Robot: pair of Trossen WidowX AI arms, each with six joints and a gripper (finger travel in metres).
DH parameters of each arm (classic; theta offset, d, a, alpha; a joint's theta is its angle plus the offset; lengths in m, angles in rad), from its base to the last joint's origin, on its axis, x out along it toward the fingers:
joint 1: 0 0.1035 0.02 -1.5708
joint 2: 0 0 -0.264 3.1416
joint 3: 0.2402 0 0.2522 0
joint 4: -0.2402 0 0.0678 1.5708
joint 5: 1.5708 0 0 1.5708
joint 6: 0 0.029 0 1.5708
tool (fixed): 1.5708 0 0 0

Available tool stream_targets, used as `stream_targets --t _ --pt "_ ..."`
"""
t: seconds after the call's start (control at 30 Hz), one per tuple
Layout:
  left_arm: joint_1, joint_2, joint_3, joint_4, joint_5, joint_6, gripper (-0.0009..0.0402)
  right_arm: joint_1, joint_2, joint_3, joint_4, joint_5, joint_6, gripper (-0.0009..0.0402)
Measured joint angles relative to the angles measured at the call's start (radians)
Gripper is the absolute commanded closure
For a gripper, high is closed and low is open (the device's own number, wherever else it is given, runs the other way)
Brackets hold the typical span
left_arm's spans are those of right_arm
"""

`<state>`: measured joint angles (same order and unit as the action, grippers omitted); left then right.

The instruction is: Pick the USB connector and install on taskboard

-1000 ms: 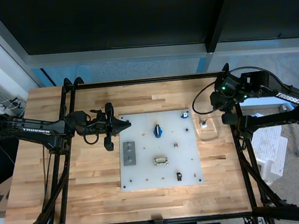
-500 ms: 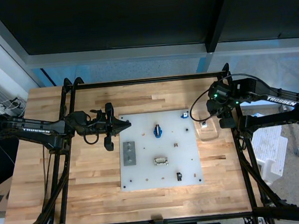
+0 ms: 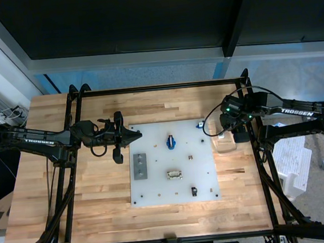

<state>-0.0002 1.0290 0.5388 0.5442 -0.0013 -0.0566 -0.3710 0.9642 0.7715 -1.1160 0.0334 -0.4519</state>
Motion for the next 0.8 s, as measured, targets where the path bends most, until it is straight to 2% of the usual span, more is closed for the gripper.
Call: stream_targets --t 0.37,0.53,0.8 --pt "0.0 0.0 0.0 0.0 0.0 0.0 0.0393 -0.012 0.05 -0.061 0.104 -0.012 -0.025 0.0238" --pt "0.0 0.0 0.0 0.0 0.0 0.0 0.0393 -0.019 0.079 -0.07 0.143 -0.053 -0.034 0.0238" --pt "0.0 0.0 0.0 0.0 0.0 0.0 0.0393 -0.019 0.099 -0.113 0.208 -0.054 -0.046 0.0238"
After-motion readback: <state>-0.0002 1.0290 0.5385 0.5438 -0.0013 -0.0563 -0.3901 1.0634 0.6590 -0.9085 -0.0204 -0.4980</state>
